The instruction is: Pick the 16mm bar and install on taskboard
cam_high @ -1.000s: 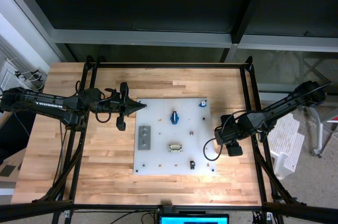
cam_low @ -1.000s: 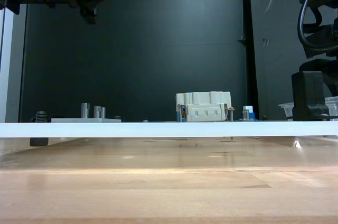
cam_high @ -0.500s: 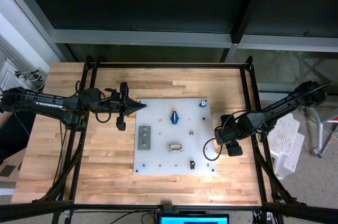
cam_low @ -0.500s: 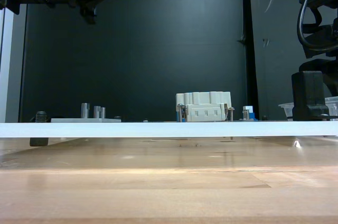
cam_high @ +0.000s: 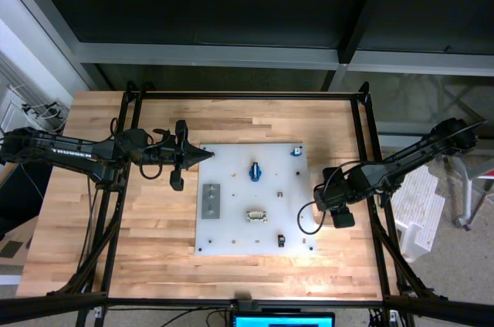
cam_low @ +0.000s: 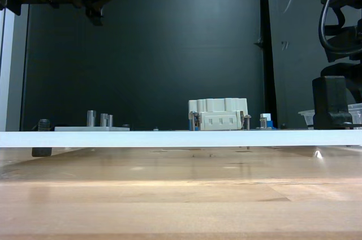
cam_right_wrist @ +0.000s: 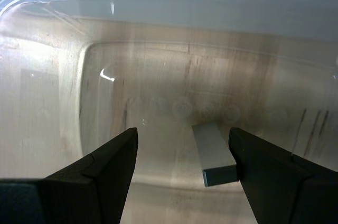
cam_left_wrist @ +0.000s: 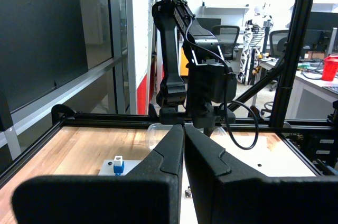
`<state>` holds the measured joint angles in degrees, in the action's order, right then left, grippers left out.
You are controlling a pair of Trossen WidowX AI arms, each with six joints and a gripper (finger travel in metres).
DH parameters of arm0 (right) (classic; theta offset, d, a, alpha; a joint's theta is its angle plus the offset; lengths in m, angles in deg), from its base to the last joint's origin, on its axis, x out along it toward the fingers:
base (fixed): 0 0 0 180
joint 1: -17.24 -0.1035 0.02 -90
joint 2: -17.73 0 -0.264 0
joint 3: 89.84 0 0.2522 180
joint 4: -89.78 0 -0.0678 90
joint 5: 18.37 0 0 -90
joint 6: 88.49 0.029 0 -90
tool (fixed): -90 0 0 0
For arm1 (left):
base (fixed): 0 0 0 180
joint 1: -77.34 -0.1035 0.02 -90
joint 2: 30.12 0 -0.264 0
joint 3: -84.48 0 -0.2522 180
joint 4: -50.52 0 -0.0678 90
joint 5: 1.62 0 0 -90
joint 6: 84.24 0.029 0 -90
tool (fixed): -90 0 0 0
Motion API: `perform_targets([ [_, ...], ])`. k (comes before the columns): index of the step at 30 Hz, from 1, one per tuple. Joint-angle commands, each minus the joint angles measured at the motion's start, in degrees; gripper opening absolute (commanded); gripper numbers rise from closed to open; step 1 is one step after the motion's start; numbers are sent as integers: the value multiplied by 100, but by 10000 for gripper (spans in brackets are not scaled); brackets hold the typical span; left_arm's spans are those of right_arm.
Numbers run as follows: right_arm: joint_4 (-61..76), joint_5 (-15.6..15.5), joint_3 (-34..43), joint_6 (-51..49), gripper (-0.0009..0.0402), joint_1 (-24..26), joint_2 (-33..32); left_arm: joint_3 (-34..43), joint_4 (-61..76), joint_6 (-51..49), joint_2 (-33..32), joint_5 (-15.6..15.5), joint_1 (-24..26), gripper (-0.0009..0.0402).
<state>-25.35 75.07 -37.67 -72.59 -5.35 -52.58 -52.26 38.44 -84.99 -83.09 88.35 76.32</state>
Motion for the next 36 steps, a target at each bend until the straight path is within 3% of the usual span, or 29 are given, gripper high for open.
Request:
perform_targets([
  [1,24,2,11,11,240,2,87,0,0,0,0,2,0,0],
  [27,66,0,15,11,240,9,212,0,0,0,0,0,0,0],
  [36,695,15,330,13,240,11,476,0,0,0,0,2,-2,0],
])
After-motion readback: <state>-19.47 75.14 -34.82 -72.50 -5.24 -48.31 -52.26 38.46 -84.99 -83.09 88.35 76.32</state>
